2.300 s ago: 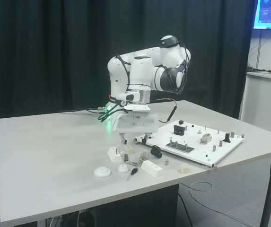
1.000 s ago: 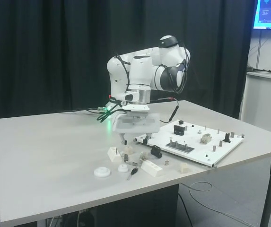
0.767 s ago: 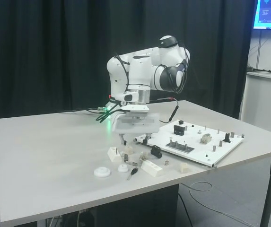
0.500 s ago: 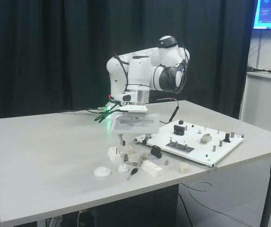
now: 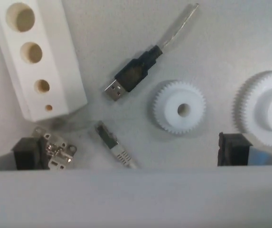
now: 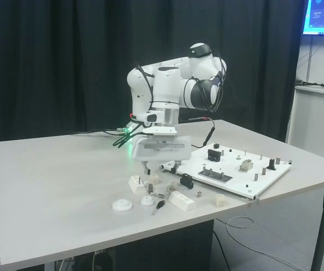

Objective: Remove square peg 2.

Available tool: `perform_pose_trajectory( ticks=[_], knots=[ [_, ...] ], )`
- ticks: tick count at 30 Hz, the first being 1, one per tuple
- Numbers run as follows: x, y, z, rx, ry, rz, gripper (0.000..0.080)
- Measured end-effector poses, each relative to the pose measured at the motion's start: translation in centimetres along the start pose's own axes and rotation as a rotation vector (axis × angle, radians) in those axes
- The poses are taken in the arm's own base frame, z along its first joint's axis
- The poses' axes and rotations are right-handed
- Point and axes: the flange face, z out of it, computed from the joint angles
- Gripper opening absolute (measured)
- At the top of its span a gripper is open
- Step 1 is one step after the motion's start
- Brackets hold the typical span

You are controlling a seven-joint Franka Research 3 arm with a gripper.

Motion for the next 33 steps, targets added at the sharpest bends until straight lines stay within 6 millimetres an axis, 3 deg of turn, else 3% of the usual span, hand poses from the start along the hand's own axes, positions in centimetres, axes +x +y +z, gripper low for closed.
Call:
perform_pose_trajectory(
  ticks=[19,33],
  knots=[
    [-0.3,-1.7,-0.3,0.017,-0.036,0.032,0.08],
    [-2.7,-4.8,-2.2,0.016,-0.124,0.073,0.08]
  ],
)
